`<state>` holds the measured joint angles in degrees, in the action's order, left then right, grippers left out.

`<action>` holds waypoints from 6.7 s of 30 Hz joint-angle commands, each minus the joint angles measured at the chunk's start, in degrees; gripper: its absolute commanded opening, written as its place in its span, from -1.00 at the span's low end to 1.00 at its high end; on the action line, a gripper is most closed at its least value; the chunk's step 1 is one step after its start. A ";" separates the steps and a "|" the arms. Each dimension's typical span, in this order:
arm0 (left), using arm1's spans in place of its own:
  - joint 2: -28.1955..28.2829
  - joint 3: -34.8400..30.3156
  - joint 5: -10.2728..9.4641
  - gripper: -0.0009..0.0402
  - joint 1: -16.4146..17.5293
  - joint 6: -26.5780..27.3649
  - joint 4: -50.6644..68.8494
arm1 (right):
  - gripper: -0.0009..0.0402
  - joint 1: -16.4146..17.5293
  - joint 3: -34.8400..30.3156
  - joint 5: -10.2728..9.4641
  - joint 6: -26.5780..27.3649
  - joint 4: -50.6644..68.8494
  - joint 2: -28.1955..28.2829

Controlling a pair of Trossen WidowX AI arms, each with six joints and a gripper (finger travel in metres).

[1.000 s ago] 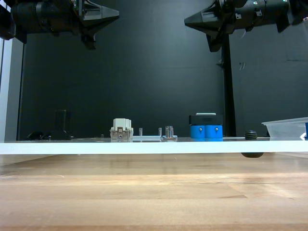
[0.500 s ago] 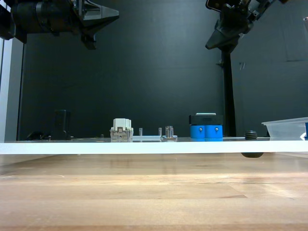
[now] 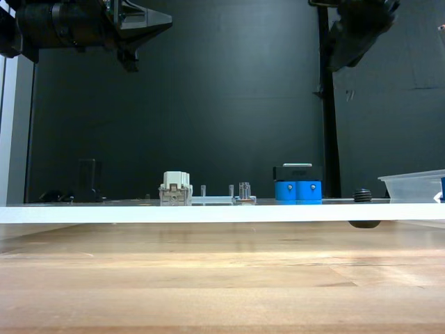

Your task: Remove the rj45 connector and place it in the container

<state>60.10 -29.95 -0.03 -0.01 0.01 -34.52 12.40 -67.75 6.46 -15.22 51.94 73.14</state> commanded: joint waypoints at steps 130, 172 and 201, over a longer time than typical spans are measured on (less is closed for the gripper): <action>0.02 0.00 0.00 -0.95 0.00 0.00 0.00 | -0.60 22.43 0.70 2.32 -17.90 -4.11 23.08; 0.00 0.00 0.00 -0.95 0.00 0.00 0.00 | -0.96 22.84 -4.09 1.92 -16.87 2.29 15.89; 0.02 0.00 0.00 -0.95 0.00 0.00 0.00 | -0.96 21.62 6.82 1.92 -22.01 3.58 4.66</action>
<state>60.10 -29.93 -0.03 -0.01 0.03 -34.52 34.22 -62.24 8.45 -36.36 55.48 79.13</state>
